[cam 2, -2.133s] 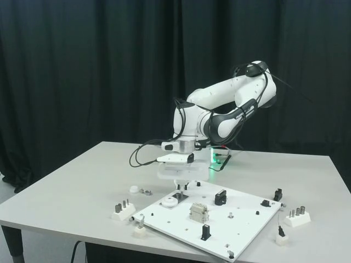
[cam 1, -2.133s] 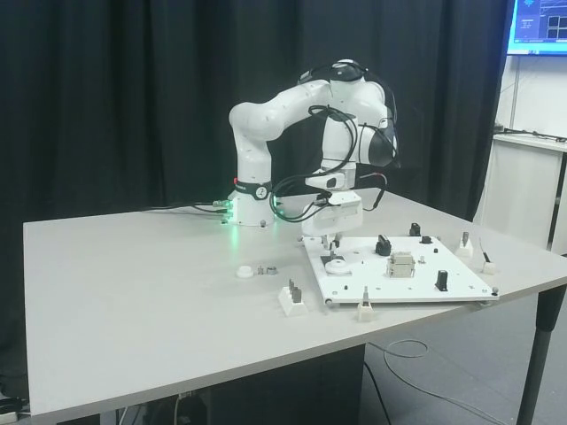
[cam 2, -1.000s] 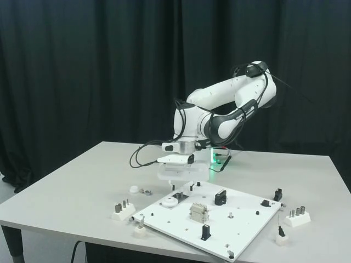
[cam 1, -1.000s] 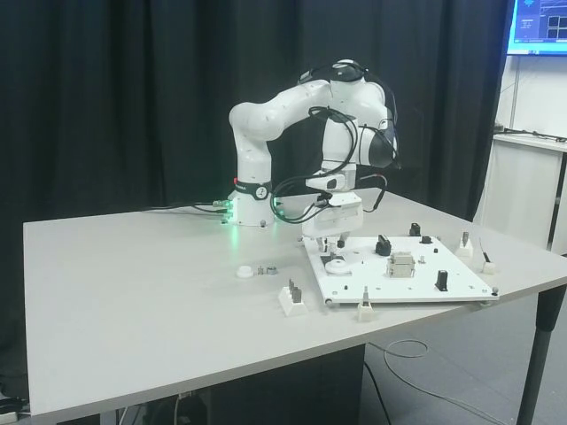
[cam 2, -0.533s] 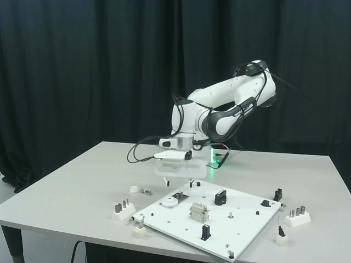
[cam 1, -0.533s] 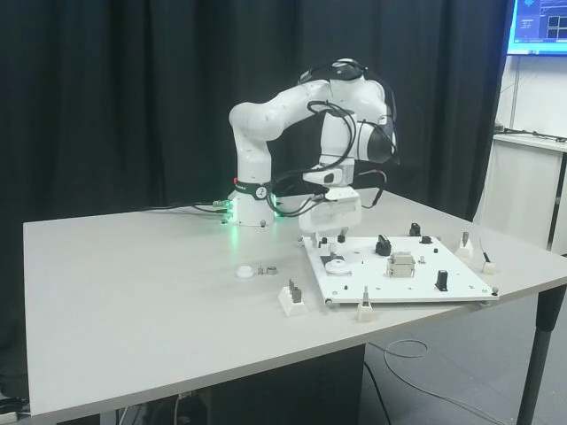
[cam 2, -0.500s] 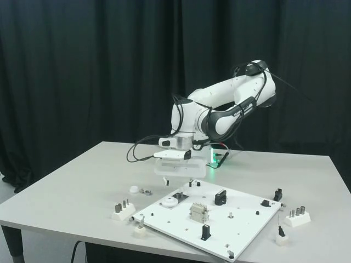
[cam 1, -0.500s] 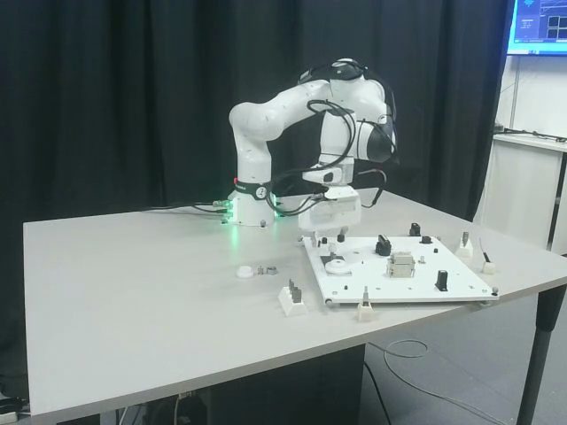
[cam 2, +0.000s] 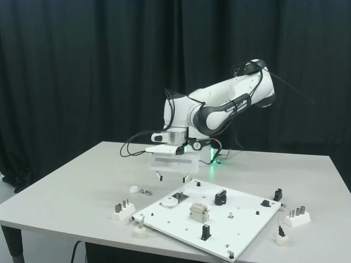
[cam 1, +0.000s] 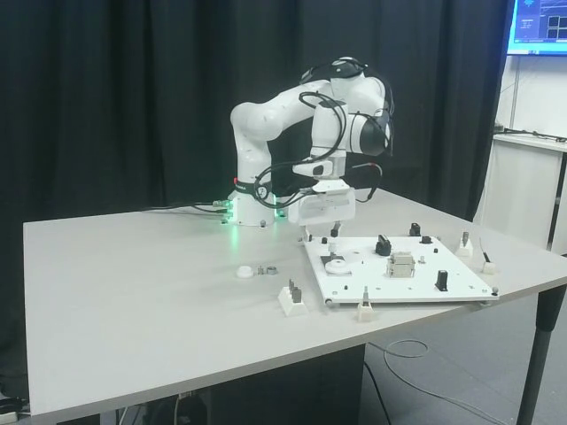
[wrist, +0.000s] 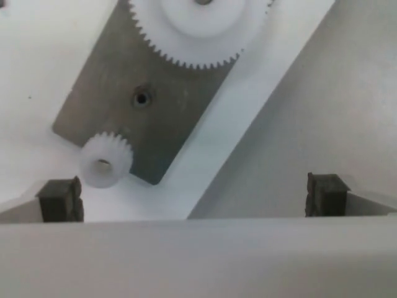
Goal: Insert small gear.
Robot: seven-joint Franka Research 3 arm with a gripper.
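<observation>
Two black fingertips (wrist: 60, 200) sit at the lower corners of the wrist view, spread wide with nothing between them; the gripper (cam 2: 170, 177) hangs empty above the near-left corner of the white board (cam 2: 241, 227), clear of it. Just past the left fingertip in that view, the small gear (wrist: 105, 161) sits at the lower corner of the grey plate (wrist: 167, 112), its bore visible, and it appears already seated there. One empty hole (wrist: 141, 98) shows in the middle of the plate, and beyond it the large gear (wrist: 201, 28) fills the upper centre of the frame.

Judging by this, the insertion looks done and the step in hand is the retreat. To do it well, the arm should lift straight away without dragging a finger across either gear. Whether the small gear's teeth mesh with anything cannot be told from here.

In the second room view, left of the board on the grey table (cam 2: 77, 183), a white disc (cam 2: 133, 189) lies apart, with a small peg block (cam 2: 122, 211) in front of it. Farther back, a green light (cam 1: 228, 211) glows at the arm's base.
</observation>
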